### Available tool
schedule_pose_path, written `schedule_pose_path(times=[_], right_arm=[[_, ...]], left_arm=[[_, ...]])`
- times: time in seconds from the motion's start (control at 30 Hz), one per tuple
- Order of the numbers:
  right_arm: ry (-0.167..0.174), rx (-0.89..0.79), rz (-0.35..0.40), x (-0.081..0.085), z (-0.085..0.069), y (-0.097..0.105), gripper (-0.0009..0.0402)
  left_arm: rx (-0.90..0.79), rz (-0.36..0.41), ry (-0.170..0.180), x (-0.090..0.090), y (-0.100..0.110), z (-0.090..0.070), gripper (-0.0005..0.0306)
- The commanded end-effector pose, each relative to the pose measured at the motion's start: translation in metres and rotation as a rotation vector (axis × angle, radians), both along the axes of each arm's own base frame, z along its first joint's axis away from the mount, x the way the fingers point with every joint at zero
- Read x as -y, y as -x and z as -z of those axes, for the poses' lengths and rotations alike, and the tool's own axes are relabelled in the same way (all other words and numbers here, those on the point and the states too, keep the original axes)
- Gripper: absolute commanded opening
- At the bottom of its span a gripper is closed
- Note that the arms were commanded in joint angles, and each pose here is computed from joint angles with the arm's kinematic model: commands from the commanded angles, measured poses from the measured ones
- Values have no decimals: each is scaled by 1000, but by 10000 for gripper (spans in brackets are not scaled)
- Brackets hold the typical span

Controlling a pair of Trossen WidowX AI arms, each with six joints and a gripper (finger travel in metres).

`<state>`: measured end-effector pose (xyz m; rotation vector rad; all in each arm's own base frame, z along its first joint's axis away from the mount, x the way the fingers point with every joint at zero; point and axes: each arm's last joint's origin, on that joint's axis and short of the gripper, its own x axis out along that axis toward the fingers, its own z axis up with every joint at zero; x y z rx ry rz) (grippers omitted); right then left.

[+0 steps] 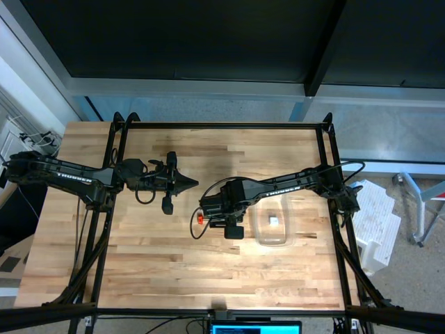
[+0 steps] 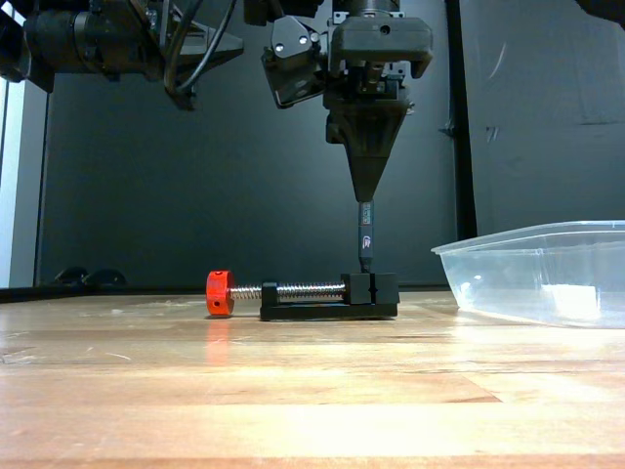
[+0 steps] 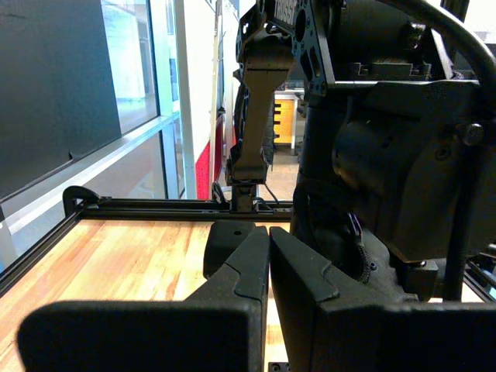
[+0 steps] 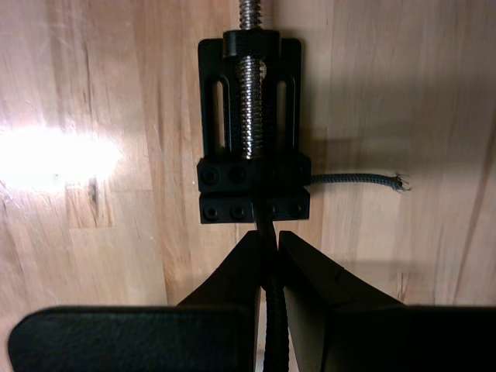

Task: Pick the USB-C connector and install on taskboard

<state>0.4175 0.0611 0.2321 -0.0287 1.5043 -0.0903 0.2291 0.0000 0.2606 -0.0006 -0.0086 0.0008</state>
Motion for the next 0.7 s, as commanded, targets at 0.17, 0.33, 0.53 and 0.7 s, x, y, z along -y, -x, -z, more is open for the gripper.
schedule_pose_path(times=[0.17,0.33,0.53,0.7], right_arm=[[-1,-6,1,0,9,-1,0],[-9,3,1,-1,5,0,0],[-12,19,-1,-1,-1,2,7],[-14,33,0,-1,-7,4,44]], left_arm=[[0,0,0,0,0,0,0],[0,0,0,0,0,0,0],[0,0,0,0,0,0,0],[0,0,0,0,0,0,0]])
